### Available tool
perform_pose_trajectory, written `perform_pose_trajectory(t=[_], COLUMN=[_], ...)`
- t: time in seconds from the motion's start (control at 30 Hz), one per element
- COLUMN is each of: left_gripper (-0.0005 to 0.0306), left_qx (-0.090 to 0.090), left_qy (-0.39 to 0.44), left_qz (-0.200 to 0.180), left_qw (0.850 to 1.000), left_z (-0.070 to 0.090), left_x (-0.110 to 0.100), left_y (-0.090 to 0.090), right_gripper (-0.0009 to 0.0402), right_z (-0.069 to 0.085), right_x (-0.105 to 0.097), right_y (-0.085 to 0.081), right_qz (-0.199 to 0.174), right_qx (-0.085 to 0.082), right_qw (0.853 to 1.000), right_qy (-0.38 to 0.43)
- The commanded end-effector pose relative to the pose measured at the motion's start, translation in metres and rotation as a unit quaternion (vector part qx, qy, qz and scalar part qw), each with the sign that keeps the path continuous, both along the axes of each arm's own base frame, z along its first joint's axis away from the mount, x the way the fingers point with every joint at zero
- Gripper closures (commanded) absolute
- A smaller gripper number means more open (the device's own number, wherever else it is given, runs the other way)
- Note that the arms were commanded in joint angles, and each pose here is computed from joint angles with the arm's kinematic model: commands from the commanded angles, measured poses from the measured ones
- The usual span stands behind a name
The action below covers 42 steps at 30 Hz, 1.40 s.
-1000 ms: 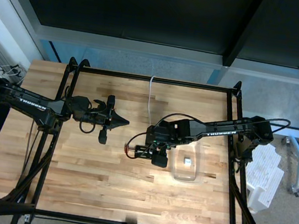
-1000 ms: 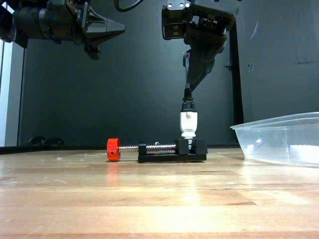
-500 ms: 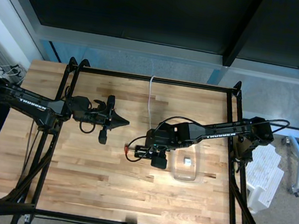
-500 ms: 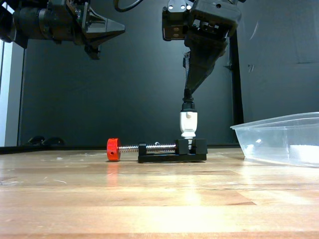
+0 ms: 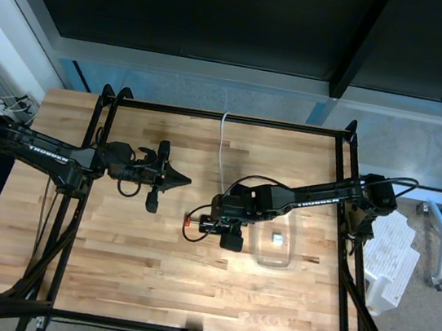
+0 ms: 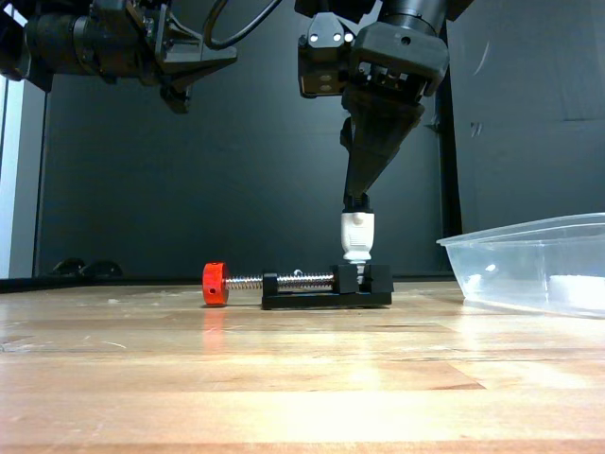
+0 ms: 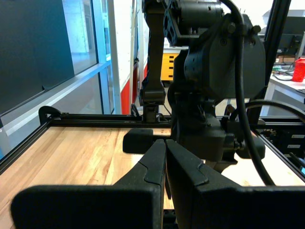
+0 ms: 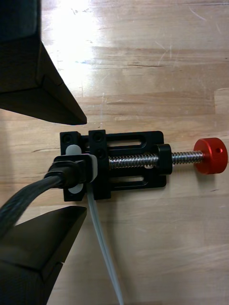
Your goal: Remove the power plug from the receptacle and place in the container
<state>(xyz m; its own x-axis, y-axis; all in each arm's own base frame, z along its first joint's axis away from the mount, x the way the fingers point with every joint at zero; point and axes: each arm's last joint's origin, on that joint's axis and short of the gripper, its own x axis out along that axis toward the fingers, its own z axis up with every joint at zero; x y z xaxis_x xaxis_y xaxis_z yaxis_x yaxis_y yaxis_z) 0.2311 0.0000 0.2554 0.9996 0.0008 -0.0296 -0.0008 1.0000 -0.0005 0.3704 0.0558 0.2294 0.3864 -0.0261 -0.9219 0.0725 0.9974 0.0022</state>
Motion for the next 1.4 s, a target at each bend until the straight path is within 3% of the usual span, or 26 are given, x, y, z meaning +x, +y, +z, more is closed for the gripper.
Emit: perform_pose_trajectory(t=[0.03, 0.23, 0.97, 1.4], left_gripper=[0.03, 0.03, 0.03, 0.03], left_qx=[0.0, 0.0, 0.0, 0.0], left_qy=[0.001, 0.001, 0.001, 0.001], left_qz=[0.0, 0.0, 0.0, 0.0], left_qw=[1.0, 1.0, 1.0, 1.0], left_z=[-0.0002, -0.0002, -0.0002, -0.0002], left_x=[0.0001, 0.0001, 0.0001, 0.0001], left_y=[0.0001, 0.0, 0.0, 0.0], right_gripper=[0.0156, 0.0168, 0.0278, 0.0374], right_z=[-0.0008, -0.0027, -0.0028, -0.0026], right_x=[0.0006, -0.0002, 0.0002, 0.0004], right_y=[0.0, -0.0002, -0.0011, -0.0014], right_qz=[0.001, 0.006, 0.011, 0.014], right_qx=[0.0, -0.002, -0.006, -0.007], right_qw=[1.0, 1.0, 1.0, 1.0], right_qy=[-0.001, 0.003, 0.001, 0.0])
